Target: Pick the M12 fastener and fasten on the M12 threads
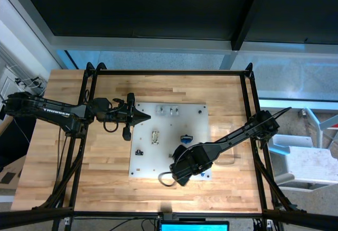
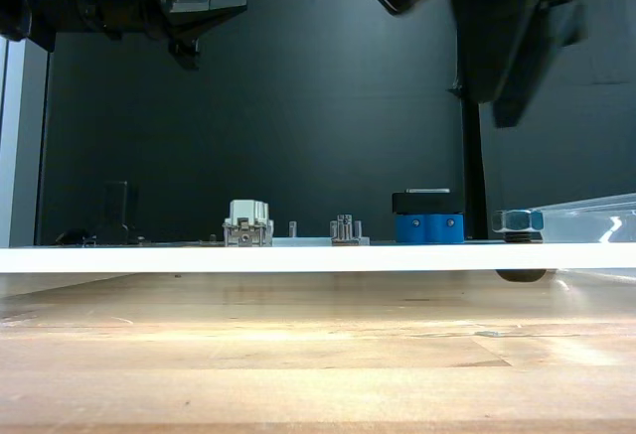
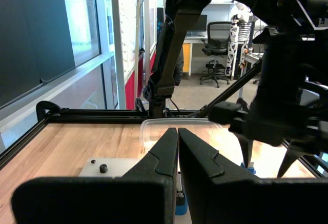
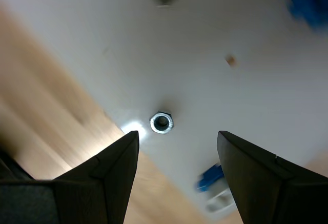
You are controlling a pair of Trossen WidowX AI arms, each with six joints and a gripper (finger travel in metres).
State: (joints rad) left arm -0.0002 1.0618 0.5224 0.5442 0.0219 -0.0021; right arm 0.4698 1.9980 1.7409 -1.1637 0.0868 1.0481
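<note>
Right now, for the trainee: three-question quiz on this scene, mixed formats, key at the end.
1. True or false: the right gripper is clamped on the nut.
2. Where is the nut? A: in a clear tray. B: on its stud on the white board. C: on the bare wooden table.
3. Fill in: the left gripper hovers over the far left edge of the white board with its jaws ____.

Key
1. False: its jaws are open, above the nut and clear of it.
2. B.
3. shut.
</note>
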